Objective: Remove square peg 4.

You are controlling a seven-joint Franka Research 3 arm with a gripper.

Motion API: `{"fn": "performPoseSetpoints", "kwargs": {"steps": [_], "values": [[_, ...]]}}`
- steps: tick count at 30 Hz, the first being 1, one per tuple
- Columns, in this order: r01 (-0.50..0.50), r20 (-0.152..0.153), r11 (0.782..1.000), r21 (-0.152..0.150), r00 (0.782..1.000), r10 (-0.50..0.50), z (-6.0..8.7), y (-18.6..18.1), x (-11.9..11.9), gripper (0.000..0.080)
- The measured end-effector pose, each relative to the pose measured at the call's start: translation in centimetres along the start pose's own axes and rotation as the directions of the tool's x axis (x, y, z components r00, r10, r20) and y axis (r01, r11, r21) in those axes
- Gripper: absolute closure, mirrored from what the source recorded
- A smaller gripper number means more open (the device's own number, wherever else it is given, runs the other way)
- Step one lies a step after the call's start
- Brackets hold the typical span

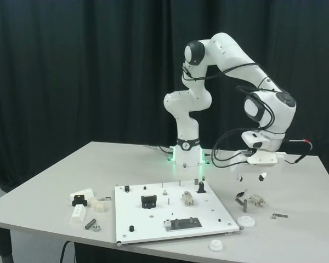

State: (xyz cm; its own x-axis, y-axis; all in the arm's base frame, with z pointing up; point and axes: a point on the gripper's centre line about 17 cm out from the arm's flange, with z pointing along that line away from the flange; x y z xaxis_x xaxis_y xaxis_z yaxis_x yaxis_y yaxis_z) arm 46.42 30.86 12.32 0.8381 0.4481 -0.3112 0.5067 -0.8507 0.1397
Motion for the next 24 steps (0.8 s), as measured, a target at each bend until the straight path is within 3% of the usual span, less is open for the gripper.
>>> {"fn": "performPoseSetpoints", "kwargs": {"steps": [12, 17, 24], "values": [[0.001, 0.071, 1.0, -0.01, 0.997, 0.0, 2.6, 1.0, -5.4, 0.0003], [0.002, 0.076, 1.0, -0.009, 0.997, -0.001, 3.6, 1.2, -7.5, 0.0003], [0.001, 0.054, 1.0, -0.001, 0.999, -0.001, 5.2, 1.5, -9.7, 0.0003]]}}
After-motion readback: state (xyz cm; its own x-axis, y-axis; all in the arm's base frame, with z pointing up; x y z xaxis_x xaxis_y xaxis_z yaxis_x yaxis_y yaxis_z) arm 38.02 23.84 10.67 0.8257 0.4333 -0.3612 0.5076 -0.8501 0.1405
